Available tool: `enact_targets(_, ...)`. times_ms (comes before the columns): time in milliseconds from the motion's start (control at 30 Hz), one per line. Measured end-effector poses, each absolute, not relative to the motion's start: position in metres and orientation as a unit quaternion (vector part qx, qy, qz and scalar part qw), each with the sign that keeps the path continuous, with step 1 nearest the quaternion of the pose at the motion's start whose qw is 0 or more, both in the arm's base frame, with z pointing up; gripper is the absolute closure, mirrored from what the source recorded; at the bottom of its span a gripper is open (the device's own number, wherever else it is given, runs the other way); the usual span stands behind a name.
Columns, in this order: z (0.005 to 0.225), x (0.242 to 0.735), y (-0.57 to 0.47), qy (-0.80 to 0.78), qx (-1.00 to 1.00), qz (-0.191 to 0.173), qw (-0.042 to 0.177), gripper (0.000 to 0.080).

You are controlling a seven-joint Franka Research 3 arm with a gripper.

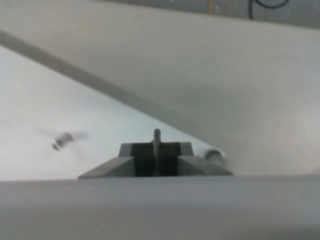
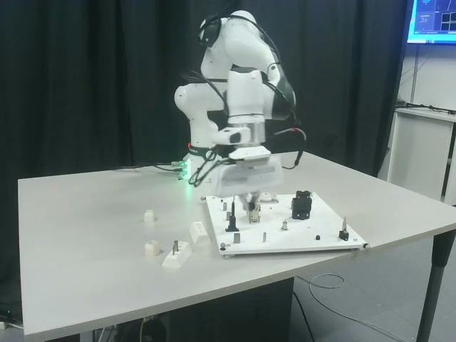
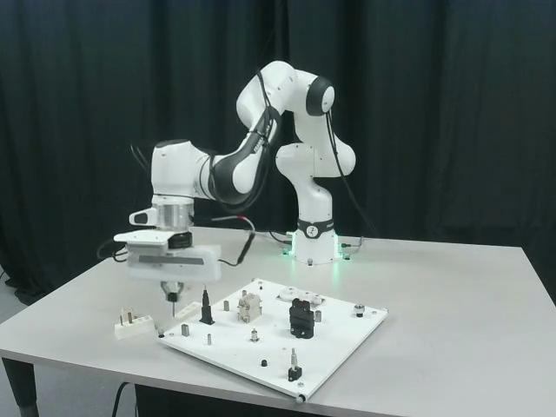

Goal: Insert round peg 1.

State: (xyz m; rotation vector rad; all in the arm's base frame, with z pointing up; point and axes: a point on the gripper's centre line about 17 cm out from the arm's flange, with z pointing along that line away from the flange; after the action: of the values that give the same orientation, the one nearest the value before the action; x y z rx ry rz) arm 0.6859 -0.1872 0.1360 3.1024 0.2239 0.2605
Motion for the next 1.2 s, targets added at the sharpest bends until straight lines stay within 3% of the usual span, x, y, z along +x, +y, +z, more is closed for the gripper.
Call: enact_targets(1200, 0.084, 0.702, -0.06, 0.115, 0.993, 0.032, -0.006, 0.0787)
